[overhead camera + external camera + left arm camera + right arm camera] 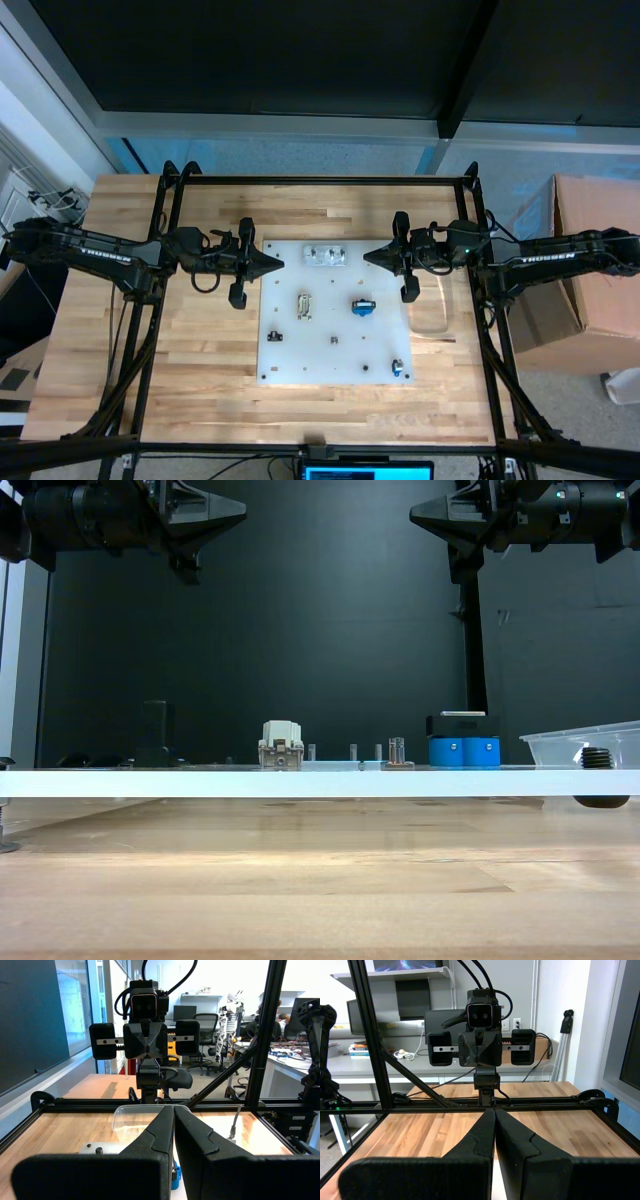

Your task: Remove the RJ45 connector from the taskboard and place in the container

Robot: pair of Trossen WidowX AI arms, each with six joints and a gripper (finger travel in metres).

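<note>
Hovering high above the taskboard (pixel 335 375), my left claw (pixel 279 264) hangs over its left edge towards the far corner, with the tip pointing inward across the board. My right claw (pixel 367 257) mirrors it over the far right part of the board, so the two tips face each other with a gap between them. From each wrist I see my own fingers (pixel 155 1135) pressed together with no gap and nothing between them, on the left and on the right (pixel 475 1135) alike, and the other arm straight ahead. The RJ45 connector (pixel 396 752) is, I think, the small clear piece standing upright on the taskboard towards its near side, between the beige socket (pixel 281 746) and the blue block (pixel 463 750). It is too small for me to be sure of that, or of how deep it sits. It is well below both claws and neither touches it. The container (pixel 430 310), a clear shallow tray, rests on the worktop (pixel 150 360) just beside the taskboard's right edge. From table height its rim (pixel 585 736) stands a little above the board's surface.
</note>
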